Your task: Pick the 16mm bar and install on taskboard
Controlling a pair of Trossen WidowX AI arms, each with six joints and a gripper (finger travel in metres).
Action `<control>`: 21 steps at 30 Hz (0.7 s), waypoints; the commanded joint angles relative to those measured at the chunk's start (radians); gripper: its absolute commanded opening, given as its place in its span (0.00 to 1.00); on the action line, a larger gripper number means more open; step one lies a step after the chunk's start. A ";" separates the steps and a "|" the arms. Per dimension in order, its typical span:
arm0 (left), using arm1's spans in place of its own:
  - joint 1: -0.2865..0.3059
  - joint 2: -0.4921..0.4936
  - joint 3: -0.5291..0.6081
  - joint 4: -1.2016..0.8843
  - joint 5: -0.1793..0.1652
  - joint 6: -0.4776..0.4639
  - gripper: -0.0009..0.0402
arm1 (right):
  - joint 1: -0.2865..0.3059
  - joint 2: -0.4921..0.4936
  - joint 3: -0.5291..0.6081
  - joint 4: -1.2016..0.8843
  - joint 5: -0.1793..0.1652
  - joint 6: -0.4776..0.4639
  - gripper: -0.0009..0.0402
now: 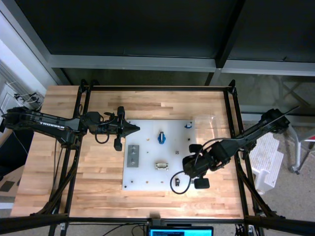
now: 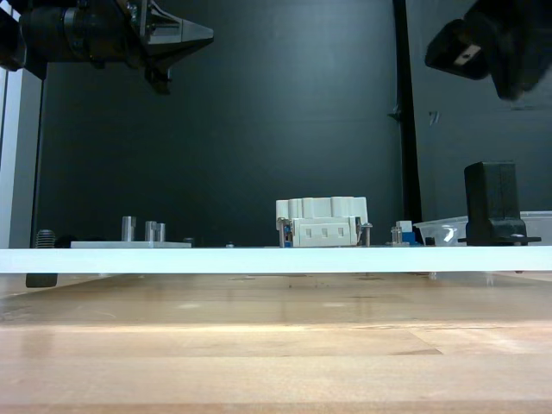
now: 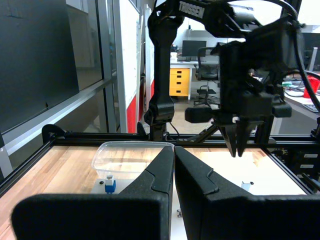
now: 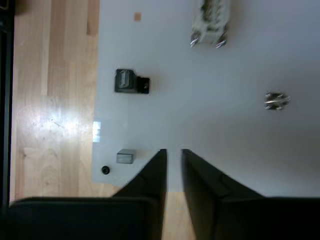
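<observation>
The white taskboard [image 1: 147, 178] lies mid-table. In the right wrist view a small short grey piece [image 4: 125, 156], seemingly the 16mm bar on its side, rests on the taskboard [image 4: 235, 130] near a corner, beside a screw hole. My right gripper [image 4: 173, 152] hangs above that corner, fingers a narrow gap apart with nothing between them; the bar is just to one side of the fingertips. From above, this gripper [image 1: 189, 169] is over the board's near right part. My left gripper [image 1: 137, 129] hovers shut and empty, high over the board's far left corner.
On the board sit a grey block [image 1: 133, 155], a blue fitting [image 1: 161, 137], a cream connector [image 1: 161, 167] and a black part [image 1: 176, 182]. A clear plastic tray [image 1: 205, 120] lies off the board's far right corner. Black frame rails border the table.
</observation>
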 commanded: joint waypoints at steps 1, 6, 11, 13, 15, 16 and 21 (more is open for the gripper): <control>0.000 0.000 0.000 0.000 0.000 0.000 0.02 | -0.043 -0.032 -0.005 0.005 0.003 -0.042 0.03; 0.000 0.000 0.000 0.000 0.000 0.000 0.02 | -0.109 -0.080 -0.017 0.023 0.026 -0.119 0.02; 0.000 0.000 0.000 0.000 0.000 0.000 0.02 | -0.179 -0.140 -0.060 0.104 0.035 -0.196 0.02; 0.000 0.000 0.000 0.000 0.000 0.000 0.02 | -0.213 -0.164 -0.083 0.142 0.024 -0.228 0.02; 0.000 0.000 0.000 0.000 0.000 0.000 0.02 | -0.248 -0.188 -0.101 0.175 0.021 -0.260 0.02; 0.000 0.000 0.000 0.000 0.000 0.000 0.02 | -0.266 -0.201 -0.114 0.201 0.021 -0.276 0.02; 0.000 0.000 0.000 0.000 0.000 0.000 0.02 | -0.353 -0.267 -0.189 0.359 0.017 -0.330 0.02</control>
